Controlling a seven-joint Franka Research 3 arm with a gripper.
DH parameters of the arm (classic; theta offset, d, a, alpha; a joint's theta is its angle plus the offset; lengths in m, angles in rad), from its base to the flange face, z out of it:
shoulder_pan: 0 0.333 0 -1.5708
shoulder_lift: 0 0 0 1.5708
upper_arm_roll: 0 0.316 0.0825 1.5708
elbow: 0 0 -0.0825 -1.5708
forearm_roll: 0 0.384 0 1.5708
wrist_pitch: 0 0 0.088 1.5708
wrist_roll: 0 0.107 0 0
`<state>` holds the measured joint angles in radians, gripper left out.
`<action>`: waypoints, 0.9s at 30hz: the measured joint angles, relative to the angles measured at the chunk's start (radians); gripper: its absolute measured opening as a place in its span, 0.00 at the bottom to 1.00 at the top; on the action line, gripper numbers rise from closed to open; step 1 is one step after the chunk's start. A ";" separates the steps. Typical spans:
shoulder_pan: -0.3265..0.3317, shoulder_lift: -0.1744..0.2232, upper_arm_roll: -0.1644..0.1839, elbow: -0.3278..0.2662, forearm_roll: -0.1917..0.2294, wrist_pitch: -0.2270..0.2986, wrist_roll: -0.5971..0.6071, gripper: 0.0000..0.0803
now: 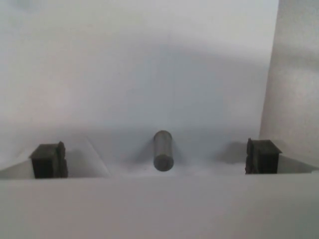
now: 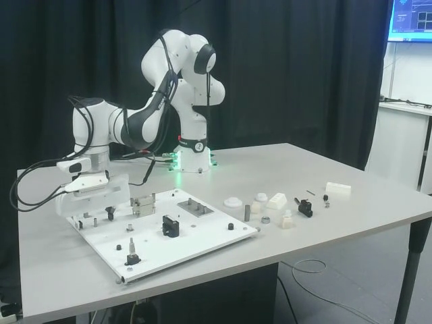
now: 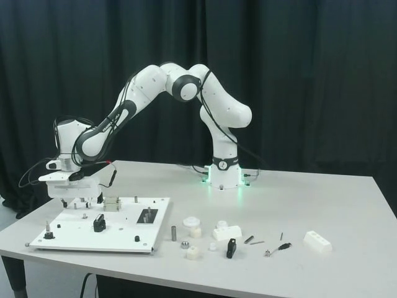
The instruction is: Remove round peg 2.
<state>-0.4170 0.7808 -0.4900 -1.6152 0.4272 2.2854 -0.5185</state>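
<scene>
Behind me a black curtain point(image 3: 322, 81) hangs across the whole back of the room. I stand on a grey table point(image 2: 378, 202) with a dark leg point(image 2: 405, 283) at its near corner. A cable point(image 2: 317, 273) loops on the floor point(image 2: 337, 297) under it. A white cabinet point(image 2: 398, 145) stands at one side, a lit screen point(image 2: 412, 19) above it.
</scene>
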 joint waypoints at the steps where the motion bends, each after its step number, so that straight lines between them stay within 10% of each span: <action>1: 0.000 0.001 0.000 0.001 0.001 0.000 -0.002 1.00; 12: -0.004 0.011 0.000 0.010 0.018 0.000 -0.023 1.00; 15: -0.005 0.014 0.000 0.014 0.022 0.000 -0.023 0.66; 20: -0.007 0.018 0.000 0.020 0.031 0.000 -0.023 0.66; 21: -0.007 0.019 0.000 0.021 0.032 0.000 -0.023 0.43; 26: -0.007 0.020 0.000 0.023 0.034 0.000 -0.023 0.43; 27: -0.007 0.020 0.000 0.023 0.035 -0.004 -0.023 0.21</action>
<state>-0.4239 0.8008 -0.4899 -1.5924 0.4618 2.2818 -0.5412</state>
